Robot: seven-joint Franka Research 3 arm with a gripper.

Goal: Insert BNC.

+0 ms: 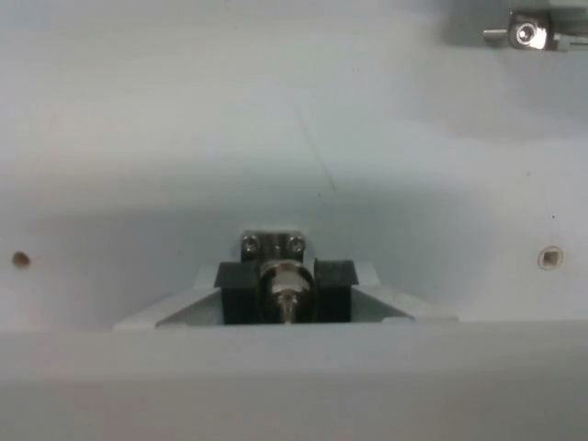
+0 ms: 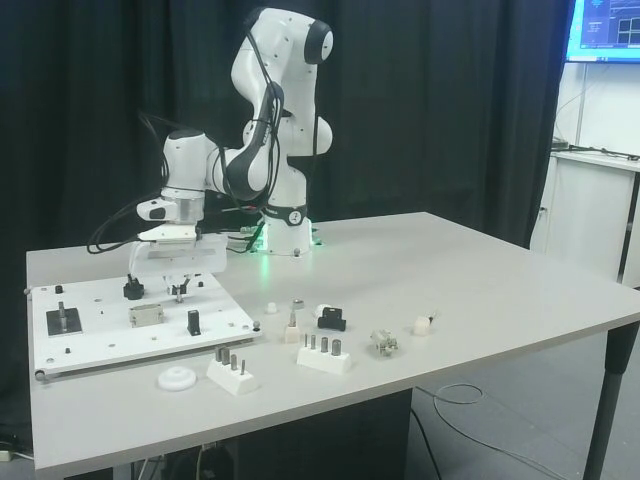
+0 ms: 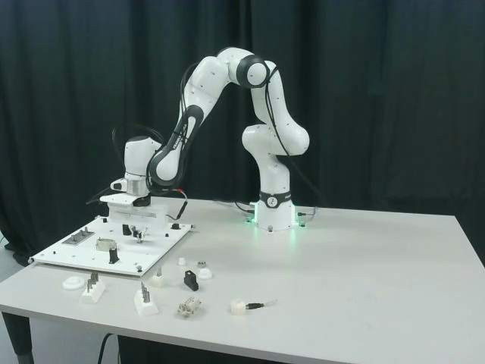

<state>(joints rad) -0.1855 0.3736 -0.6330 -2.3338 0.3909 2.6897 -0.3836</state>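
Observation:
In the wrist view my gripper (image 1: 286, 296) is shut on a metal BNC connector (image 1: 283, 283); its two black fingers (image 1: 237, 292) press on either side of it. Just behind the connector a small metal bracket with two screws (image 1: 273, 243) sits on the white board (image 1: 276, 138). In both room views the gripper (image 2: 178, 287) (image 3: 137, 227) hangs low over the back part of the white board (image 2: 100, 340) (image 3: 68, 256), at the left of the grey table. The connector's tip and its contact with the bracket are hidden.
The board carries a metal fixture (image 2: 146, 314), a black post (image 2: 192, 320), a peg (image 2: 63, 318) and a black knob (image 2: 133, 290). In front of it lie white peg blocks (image 2: 323, 352) (image 2: 232, 372), a white gear (image 2: 175, 378), a black part (image 2: 331, 318) and a metal part (image 2: 384, 343).

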